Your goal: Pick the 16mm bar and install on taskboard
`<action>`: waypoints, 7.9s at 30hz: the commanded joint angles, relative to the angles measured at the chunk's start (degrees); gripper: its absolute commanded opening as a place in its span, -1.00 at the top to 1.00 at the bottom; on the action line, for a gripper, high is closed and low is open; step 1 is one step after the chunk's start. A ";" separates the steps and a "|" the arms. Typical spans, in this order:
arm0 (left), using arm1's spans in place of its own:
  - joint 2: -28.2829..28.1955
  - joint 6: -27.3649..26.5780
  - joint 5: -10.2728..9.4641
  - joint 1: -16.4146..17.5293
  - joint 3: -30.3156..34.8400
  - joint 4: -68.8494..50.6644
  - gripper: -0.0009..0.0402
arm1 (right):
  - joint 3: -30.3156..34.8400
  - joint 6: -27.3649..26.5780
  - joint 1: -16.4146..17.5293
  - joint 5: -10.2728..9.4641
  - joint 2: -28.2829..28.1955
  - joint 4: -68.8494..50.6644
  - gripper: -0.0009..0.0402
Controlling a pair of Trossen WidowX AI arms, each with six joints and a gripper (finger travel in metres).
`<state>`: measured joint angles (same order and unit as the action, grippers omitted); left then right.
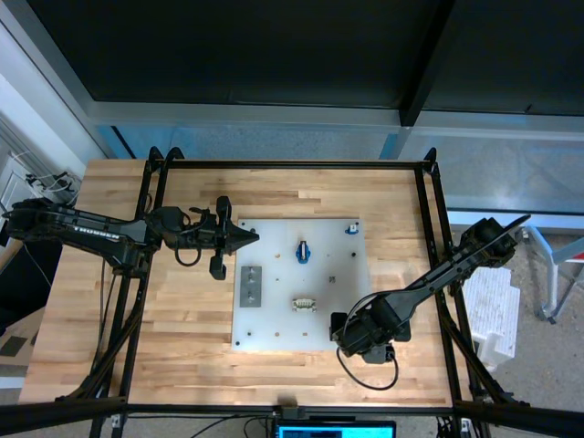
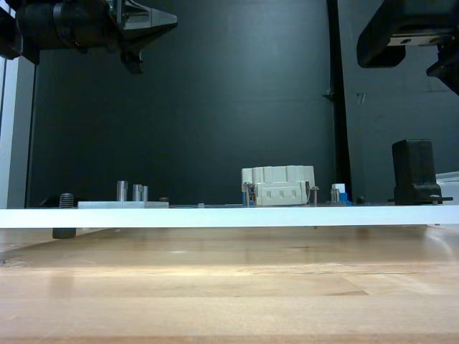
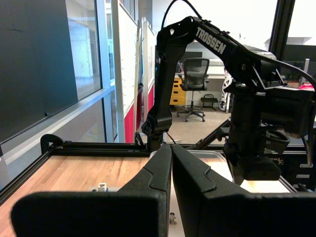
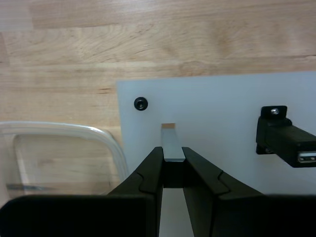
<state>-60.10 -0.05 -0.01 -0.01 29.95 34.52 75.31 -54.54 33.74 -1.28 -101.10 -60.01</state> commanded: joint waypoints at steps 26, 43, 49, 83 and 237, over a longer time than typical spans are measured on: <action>0.00 0.00 0.00 0.00 0.00 0.00 0.96 | -1.07 -0.44 0.28 0.24 0.04 1.29 0.96; 0.00 0.00 0.00 0.00 0.00 0.00 0.96 | -1.07 -1.05 0.15 0.39 0.04 1.70 0.96; 0.00 0.00 0.00 0.00 0.00 0.00 0.96 | -1.16 -1.07 0.13 0.39 0.04 1.70 0.96; 0.00 0.00 0.00 0.02 0.00 0.02 0.96 | -1.90 -1.44 0.02 0.42 -0.57 2.34 0.96; 0.00 0.00 0.00 0.02 0.00 0.00 0.96 | 0.96 11.08 -5.31 1.73 8.37 0.24 0.24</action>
<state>-60.10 -0.05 -0.03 -0.01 29.95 34.50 76.29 -45.39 29.15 0.43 -93.25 -60.03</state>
